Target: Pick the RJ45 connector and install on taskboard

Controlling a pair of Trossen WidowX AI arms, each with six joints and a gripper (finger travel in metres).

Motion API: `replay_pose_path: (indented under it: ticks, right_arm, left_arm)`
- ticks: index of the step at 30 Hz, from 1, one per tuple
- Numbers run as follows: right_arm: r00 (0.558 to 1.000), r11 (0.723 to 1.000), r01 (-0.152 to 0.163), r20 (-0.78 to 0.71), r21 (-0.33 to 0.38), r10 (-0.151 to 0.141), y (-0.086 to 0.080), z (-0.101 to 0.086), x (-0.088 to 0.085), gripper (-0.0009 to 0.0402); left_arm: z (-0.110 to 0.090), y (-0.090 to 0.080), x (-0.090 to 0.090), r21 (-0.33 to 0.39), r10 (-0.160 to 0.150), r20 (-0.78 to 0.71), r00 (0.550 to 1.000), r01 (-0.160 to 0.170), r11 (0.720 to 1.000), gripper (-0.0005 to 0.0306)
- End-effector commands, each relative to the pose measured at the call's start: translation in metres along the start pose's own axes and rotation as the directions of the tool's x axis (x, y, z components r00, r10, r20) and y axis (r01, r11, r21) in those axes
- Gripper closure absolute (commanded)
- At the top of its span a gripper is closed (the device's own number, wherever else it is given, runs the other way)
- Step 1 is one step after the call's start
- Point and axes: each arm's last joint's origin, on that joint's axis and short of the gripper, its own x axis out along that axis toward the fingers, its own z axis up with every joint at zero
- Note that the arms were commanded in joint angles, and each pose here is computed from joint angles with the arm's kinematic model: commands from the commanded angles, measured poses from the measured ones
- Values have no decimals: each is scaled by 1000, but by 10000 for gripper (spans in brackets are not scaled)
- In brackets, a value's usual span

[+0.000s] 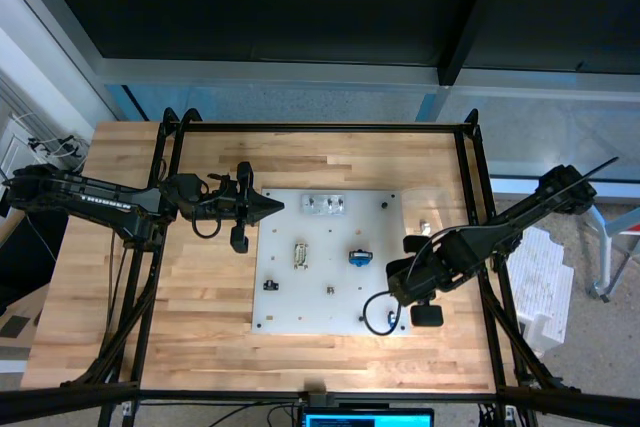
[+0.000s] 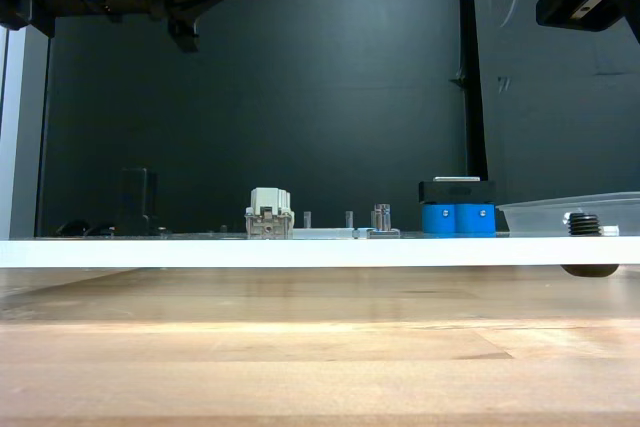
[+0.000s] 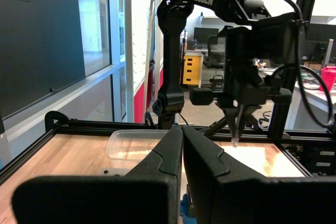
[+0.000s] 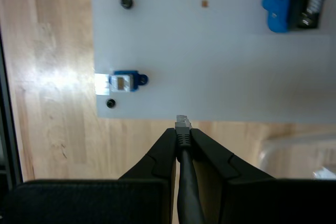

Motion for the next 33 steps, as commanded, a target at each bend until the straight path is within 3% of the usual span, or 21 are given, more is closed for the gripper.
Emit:
replay_pose_path:
  ticks: [1, 14, 33]
  right_arm:
    - [1000, 1000, -5, 2, -4, 5, 7, 2, 6, 393]
    - [1000, 999, -3, -20, -37, 2, 28, 10, 22, 393]
    - [1000, 999, -8, -21, -37, 8, 46, 14, 39, 393]
  left_arm:
    - [0, 0, 0, 0, 0, 0, 1000, 0, 1000, 300]
    - [0, 0, 0, 0, 0, 1, 1000, 0, 1000, 300]
    - [0, 0, 0, 0, 0, 0, 1000, 0, 1000, 300]
